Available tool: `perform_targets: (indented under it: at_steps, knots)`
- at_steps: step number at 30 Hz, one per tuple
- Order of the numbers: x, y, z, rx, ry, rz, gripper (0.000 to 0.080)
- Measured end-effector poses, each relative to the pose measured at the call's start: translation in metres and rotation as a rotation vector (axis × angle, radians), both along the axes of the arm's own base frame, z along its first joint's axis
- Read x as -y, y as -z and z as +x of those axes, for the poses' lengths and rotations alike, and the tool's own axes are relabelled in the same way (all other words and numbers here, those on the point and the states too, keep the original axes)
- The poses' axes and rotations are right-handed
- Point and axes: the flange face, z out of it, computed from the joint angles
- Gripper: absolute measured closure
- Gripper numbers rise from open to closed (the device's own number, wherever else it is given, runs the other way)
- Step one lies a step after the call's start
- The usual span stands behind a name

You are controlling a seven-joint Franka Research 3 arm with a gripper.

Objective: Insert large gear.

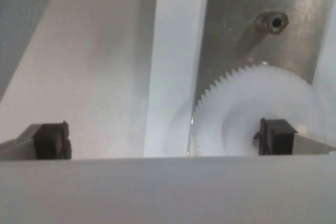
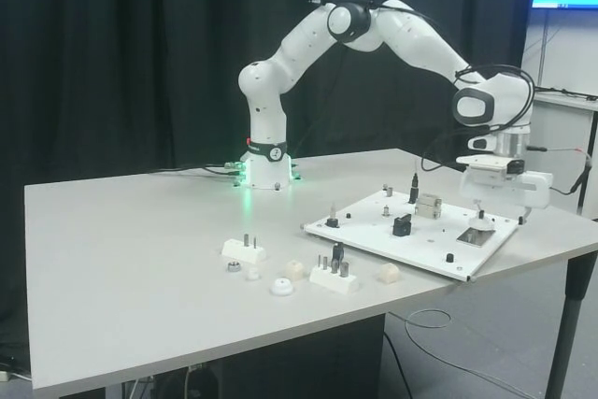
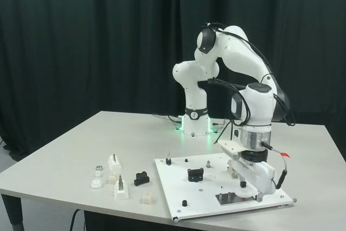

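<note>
White large gear (image 1: 257, 111) lies on the metal plate (image 1: 231, 30), just beside the peg (image 1: 271, 22). Your fingers (image 1: 275, 136) are spread wide, holding nothing. Centre them over the gear before closing.

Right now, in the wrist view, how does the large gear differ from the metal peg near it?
The large gear is a broad, flat white disc with a toothed rim; the peg is a slim grey cylinder with a hole in its tip. The gear is partly hidden behind one of the open jaws; the peg's tip shows clear of them. Both lie over the grey metal plate.
</note>
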Motion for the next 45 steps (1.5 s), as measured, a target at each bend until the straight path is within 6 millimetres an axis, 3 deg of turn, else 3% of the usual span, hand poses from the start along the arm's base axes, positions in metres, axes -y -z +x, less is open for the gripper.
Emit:
perform_targets:
  at_steps: [31,45]
  knots:
    - [-0.001,0.014,0.001,0.009,-0.004,-0.006,0.0003]
    - [0.0,-0.005,0.006,0.002,0.0,-0.01,0.0003]
